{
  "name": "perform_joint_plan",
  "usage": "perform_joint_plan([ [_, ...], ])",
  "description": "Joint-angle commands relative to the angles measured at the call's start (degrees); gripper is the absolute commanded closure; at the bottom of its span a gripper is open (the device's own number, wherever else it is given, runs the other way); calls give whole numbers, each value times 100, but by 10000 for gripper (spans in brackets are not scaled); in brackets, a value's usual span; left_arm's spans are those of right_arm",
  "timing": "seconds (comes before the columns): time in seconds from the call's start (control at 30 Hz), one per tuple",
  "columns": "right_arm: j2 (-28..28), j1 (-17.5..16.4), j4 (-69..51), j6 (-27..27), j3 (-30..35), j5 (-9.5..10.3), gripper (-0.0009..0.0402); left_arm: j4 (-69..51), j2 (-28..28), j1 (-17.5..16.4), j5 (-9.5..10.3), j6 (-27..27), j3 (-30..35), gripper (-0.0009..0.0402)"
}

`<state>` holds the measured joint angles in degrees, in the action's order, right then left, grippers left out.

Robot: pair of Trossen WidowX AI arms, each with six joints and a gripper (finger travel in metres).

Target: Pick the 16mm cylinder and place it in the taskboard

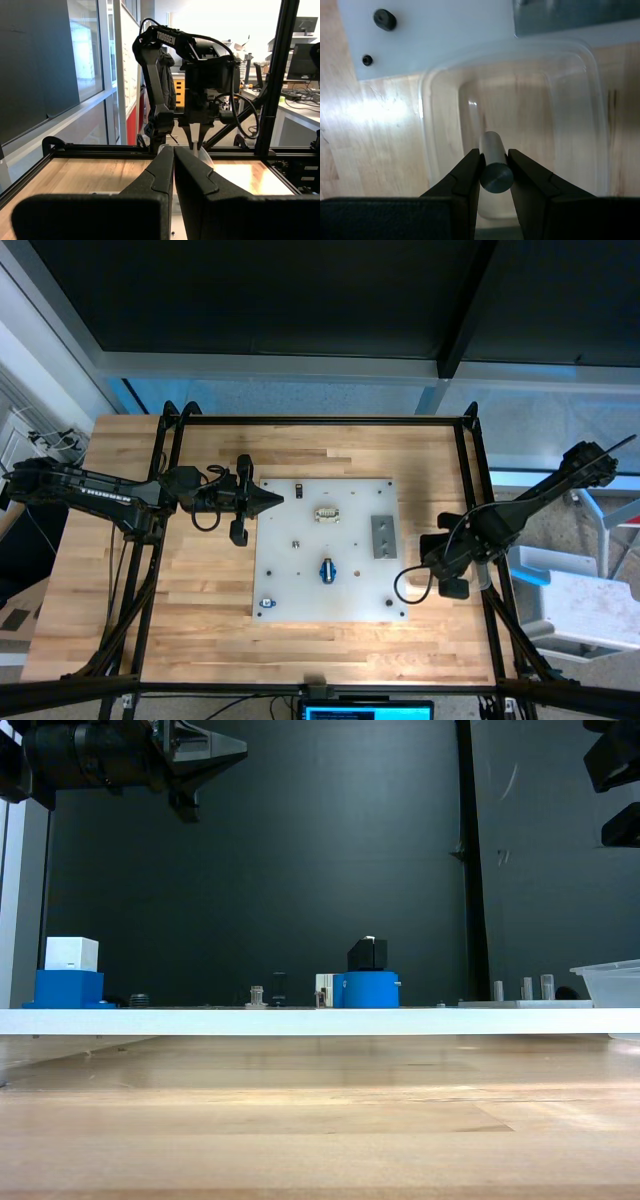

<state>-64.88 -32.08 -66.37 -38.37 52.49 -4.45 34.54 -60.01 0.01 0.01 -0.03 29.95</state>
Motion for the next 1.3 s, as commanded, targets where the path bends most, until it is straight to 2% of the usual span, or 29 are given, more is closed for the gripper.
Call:
perform_joint_plan([
  [0.03,-166,61,-48,170,160,-4,366,0,0,0,0,-2,0,393],
  [0.63,-1357,601,94,901,1082,-50,366,0,0,-2,0,0,0,393],
  [1.3,-2291,966,297,1132,1825,-28,366,0,0,-2,0,-2,0,393],
])
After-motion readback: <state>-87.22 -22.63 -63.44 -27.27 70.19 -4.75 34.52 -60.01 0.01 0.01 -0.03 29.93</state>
